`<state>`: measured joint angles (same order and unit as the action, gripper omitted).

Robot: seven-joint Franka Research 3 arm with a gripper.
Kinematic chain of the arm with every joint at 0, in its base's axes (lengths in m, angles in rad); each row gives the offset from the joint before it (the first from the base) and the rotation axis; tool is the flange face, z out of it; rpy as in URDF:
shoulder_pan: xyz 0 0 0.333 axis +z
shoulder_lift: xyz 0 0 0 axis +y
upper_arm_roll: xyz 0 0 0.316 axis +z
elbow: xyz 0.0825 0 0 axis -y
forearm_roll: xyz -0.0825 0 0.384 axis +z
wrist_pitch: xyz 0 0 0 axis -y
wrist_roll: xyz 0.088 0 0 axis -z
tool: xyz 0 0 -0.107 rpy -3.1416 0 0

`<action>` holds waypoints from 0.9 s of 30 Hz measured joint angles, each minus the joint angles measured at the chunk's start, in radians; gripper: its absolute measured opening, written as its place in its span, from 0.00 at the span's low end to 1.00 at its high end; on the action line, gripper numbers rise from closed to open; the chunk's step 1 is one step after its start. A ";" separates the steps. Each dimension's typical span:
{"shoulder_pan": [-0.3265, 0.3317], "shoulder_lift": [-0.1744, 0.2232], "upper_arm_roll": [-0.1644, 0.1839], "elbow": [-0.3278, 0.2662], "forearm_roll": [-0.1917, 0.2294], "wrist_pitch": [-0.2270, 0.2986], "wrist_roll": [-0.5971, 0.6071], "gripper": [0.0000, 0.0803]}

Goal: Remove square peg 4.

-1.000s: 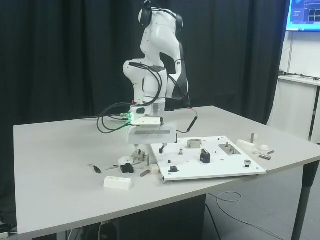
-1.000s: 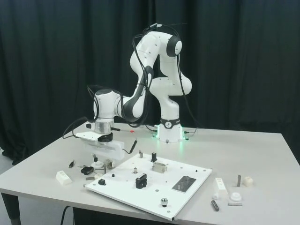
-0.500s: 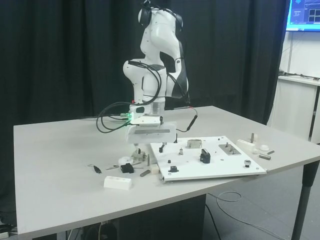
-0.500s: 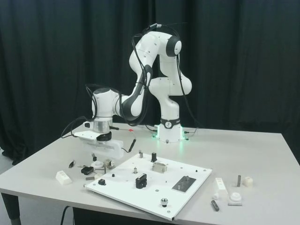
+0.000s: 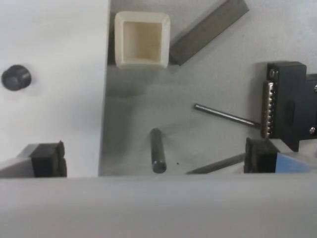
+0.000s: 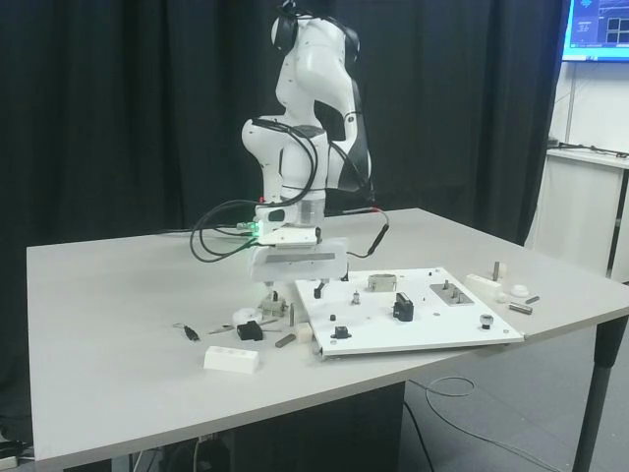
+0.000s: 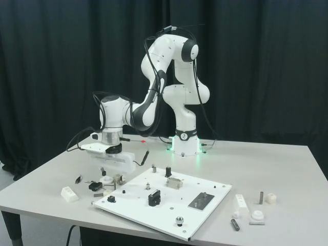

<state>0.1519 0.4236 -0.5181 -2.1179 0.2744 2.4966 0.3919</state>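
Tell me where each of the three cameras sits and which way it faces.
Wrist view: on the arm, looking down at the table past two black fingertips.
First room view: off one table corner, facing the white arm and white board.
Second room view: opposite the arm's base, facing it.
Both room views share the arm, board, end effector.

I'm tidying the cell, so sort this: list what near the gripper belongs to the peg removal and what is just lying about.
Job: gripper, open over loose parts; white board; grey square bar beside the board, possibly the peg.
Lying about: hollow white block; thin rod; dark round pin; black connector.
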 joint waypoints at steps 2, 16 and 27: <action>0.000 -0.002 0.000 0.003 0.000 -0.016 -0.001 1.00; 0.011 -0.059 0.000 -0.001 -0.003 -0.185 -0.018 1.00; 0.027 -0.131 0.000 -0.053 -0.011 -0.288 -0.005 1.00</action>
<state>0.1792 0.2928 -0.5184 -2.1711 0.2633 2.2082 0.3864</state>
